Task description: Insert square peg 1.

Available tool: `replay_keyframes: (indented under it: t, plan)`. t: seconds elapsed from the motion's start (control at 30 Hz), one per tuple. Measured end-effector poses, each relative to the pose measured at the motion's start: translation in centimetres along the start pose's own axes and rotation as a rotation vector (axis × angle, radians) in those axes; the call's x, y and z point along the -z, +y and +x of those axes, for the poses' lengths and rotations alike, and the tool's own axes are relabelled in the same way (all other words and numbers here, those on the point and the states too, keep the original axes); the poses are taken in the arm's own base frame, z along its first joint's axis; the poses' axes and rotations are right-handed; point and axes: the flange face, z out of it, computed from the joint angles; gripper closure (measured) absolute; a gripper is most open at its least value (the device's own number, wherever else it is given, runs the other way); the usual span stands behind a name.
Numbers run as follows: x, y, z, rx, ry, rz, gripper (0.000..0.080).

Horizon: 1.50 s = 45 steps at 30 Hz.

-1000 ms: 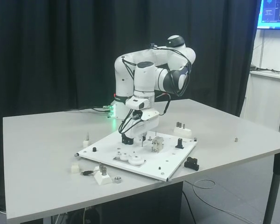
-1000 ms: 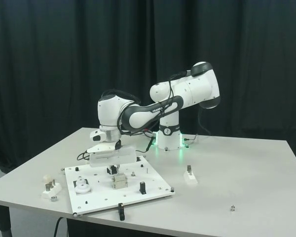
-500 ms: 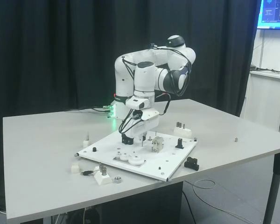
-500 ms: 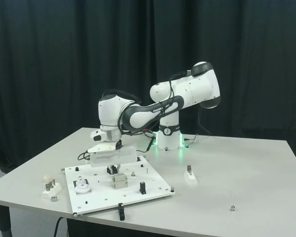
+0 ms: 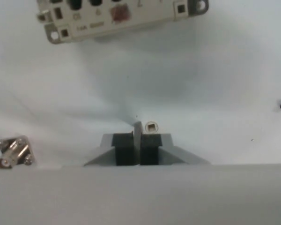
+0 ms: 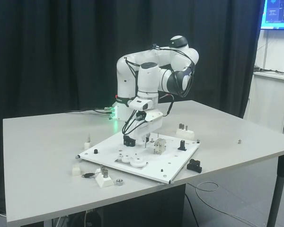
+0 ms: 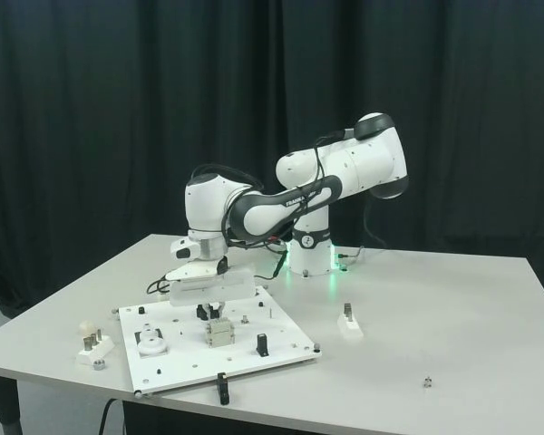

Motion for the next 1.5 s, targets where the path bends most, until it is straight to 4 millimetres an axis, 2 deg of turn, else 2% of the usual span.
replay_keyframes:
  t: [1.5]
  plan:
    - [0.37, 0.24, -0.21, -0.045, 0.027, -0.023, 0.0777]
